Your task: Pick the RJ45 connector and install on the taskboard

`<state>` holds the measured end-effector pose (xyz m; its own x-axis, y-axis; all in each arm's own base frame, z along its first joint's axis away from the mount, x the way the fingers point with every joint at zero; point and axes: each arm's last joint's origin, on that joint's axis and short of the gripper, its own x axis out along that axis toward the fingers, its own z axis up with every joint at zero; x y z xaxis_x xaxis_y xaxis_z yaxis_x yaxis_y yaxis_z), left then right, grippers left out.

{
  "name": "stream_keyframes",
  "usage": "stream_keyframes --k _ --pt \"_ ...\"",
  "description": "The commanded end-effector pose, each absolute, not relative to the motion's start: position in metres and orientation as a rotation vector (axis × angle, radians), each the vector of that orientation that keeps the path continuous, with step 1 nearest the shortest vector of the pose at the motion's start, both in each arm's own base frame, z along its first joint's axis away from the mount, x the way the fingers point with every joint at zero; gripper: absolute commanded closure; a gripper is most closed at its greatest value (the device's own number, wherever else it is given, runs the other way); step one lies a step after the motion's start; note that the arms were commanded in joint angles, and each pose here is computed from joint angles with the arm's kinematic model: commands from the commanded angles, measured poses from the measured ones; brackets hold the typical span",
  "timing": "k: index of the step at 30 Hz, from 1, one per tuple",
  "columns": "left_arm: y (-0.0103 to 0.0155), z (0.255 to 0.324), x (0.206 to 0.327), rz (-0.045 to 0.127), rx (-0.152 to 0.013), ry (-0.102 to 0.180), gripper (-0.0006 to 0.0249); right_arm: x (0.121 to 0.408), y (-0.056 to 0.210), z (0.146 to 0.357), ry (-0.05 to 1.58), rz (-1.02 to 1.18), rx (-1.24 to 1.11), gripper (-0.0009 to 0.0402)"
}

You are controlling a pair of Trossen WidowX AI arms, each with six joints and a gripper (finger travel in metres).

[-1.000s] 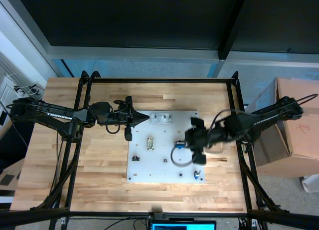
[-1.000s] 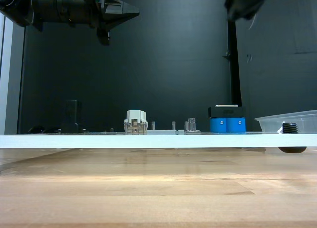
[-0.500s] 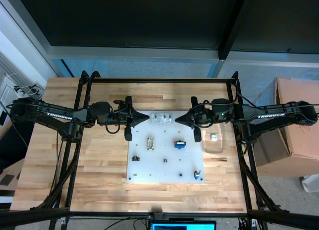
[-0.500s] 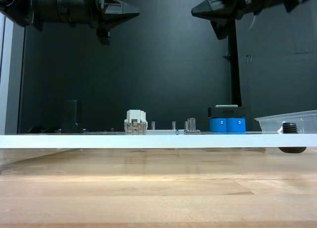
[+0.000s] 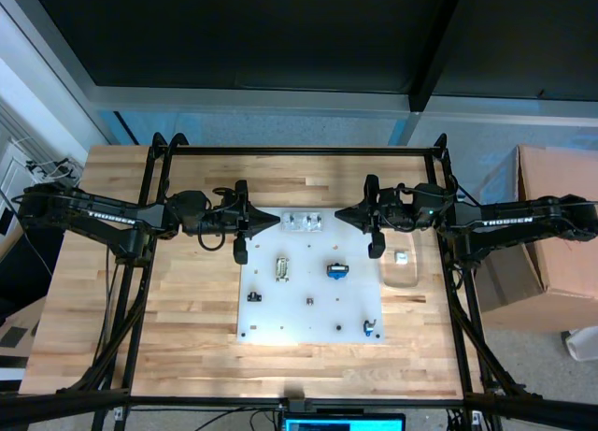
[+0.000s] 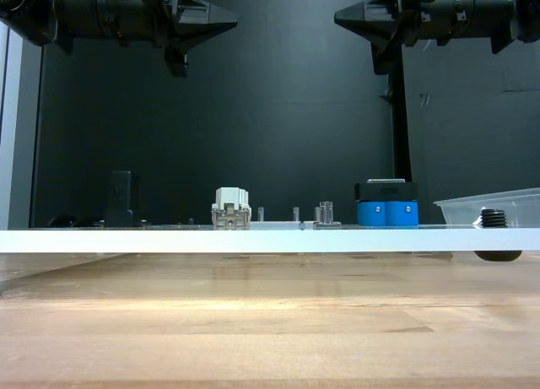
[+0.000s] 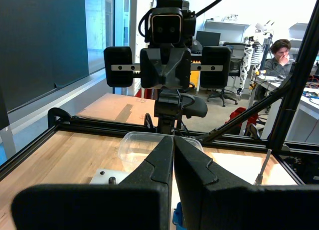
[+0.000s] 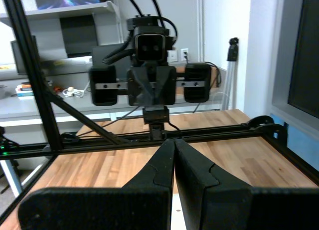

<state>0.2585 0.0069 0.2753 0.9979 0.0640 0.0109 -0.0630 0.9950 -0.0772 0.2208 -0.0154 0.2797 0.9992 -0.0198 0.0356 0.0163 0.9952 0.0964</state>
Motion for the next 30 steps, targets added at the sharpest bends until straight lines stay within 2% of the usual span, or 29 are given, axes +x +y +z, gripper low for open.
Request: stream_keyframes --k 1,30 --pt "0.0069 0.2752 0.2586 0.064 -0.077 -0.013 0.0243 0.2211 -0.0144 0.2803 -0.037 0.009 0.109 0.0393" --pt "0.007 0.2752 0.2586 0.064 -0.077 -0.013 0.0243 0.2213 -0.0146 0.279 -0.024 0.005 0.12 0.0393"
